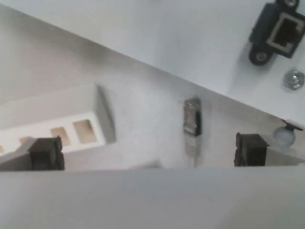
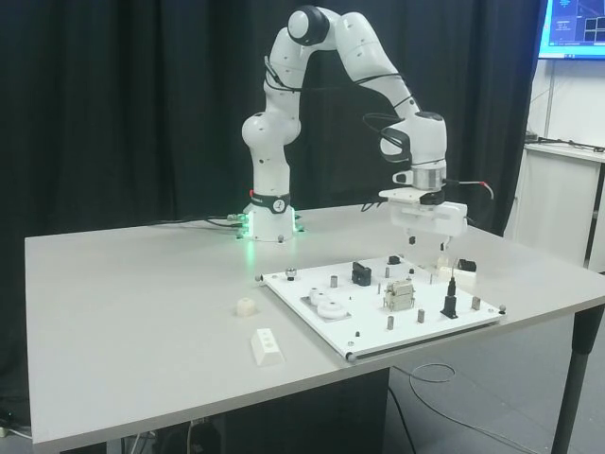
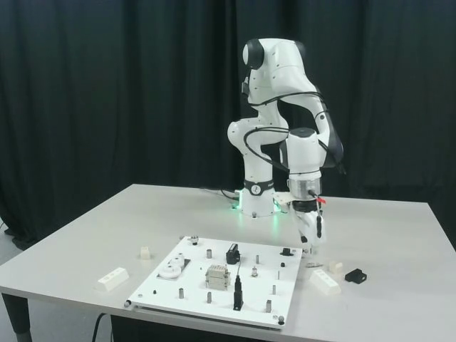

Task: Remove USB.

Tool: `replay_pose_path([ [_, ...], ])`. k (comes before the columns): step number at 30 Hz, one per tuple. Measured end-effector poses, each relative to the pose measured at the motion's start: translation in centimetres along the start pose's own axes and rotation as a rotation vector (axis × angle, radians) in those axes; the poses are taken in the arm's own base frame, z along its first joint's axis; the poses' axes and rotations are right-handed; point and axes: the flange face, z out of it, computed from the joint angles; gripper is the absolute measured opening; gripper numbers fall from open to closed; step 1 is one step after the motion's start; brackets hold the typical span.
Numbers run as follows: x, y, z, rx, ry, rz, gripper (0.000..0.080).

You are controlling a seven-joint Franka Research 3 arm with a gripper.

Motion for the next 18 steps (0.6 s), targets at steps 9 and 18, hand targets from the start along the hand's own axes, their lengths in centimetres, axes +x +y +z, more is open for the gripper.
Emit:
replay_pose_path([
  [9,-0.3,-3.0,-2.2,0.049,-0.039,0.055,0.08],
  [18,0.1,-7.8,-5.6,0.123,-0.083,0.116,0.08],
])
